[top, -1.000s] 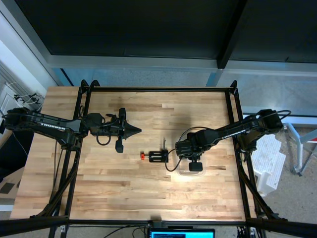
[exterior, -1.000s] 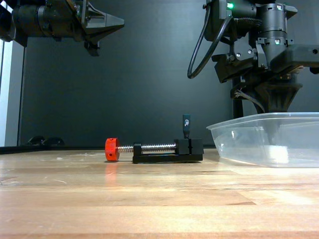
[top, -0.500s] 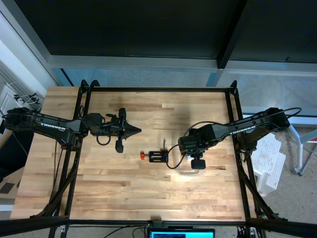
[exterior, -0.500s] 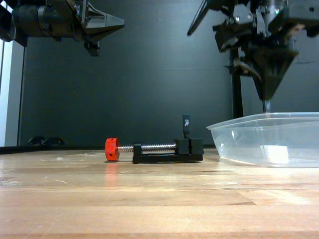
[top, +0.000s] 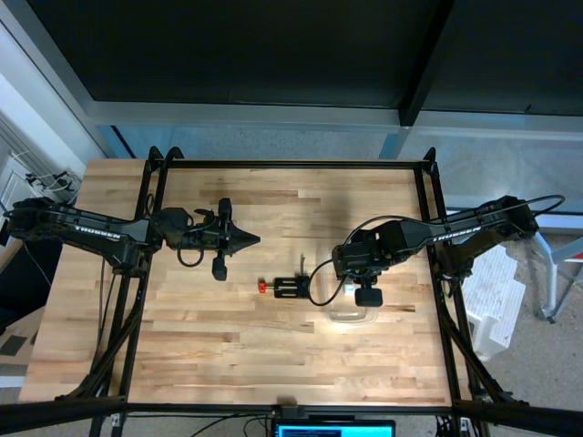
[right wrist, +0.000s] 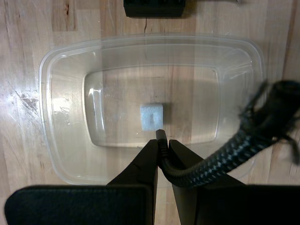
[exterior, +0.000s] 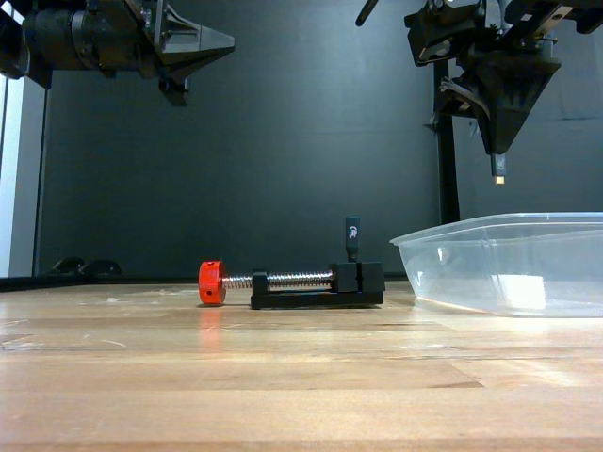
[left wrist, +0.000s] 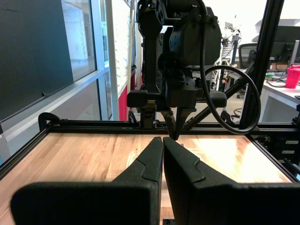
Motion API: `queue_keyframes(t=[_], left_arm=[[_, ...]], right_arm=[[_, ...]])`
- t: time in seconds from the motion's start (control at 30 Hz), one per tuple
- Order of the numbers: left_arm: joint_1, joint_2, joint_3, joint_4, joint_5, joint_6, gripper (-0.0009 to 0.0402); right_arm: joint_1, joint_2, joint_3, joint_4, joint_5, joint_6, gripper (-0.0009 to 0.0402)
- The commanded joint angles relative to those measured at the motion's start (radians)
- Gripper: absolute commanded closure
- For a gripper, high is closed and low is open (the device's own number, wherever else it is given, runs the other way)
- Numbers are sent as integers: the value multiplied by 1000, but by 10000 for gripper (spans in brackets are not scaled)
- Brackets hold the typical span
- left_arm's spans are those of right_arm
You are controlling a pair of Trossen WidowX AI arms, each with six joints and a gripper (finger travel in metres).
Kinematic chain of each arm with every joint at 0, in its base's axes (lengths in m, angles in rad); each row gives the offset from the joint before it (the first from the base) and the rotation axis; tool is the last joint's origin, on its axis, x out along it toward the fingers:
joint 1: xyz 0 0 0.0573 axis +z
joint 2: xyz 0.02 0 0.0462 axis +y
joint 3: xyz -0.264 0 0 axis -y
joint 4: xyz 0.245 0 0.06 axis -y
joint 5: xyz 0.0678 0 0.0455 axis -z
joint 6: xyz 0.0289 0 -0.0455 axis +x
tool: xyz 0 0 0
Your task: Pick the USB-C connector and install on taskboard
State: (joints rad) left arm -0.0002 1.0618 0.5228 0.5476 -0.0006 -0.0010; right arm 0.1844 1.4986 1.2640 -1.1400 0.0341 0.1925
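The taskboard (top: 290, 288) is a small black block with a red-orange knob (exterior: 212, 282), lying on the wooden table left of the clear tray (exterior: 499, 231). It also shows in the right wrist view as the taskboard (right wrist: 154, 7). My right gripper (exterior: 497, 151) hangs above the tray, pointing down and shut on the USB-C connector (exterior: 499, 169). In its wrist view the connector (right wrist: 161, 135) sits between the fingertips of the right gripper (right wrist: 162, 143), with a braided cable trailing off. My left gripper (top: 246, 240) hovers high over the table's left half, shut and holding nothing.
A small white square piece (right wrist: 151, 116) lies on the floor of the clear tray (right wrist: 47, 70). The left gripper (left wrist: 163, 140) looks across the table at the right arm (left wrist: 180, 70). A black frame runs around the table's edges.
My right gripper has risen out of the tray with the USB-C connector pinched at its tip. The left arm and the taskboard have not moved.
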Motion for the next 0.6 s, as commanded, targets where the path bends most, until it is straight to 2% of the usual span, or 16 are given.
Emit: queue_keyframes(t=[0.03,0.13,0.3,0.37,0.6], left_arm=[[0,0,0,0,0,0,393],[0,0,0,0,0,0,393],[0,0,0,0,0,0,393],[0,0,0,0,0,0,393],[0,0,0,0,0,0,393]], right_arm=[[-2,1,0,10,0,1,393],[-6,1,0,30,0,5,393],[-24,56,23,59,13,10,393],[-26,82,53,56,33,10,393],[-32,199,185,22,37,9,393]])
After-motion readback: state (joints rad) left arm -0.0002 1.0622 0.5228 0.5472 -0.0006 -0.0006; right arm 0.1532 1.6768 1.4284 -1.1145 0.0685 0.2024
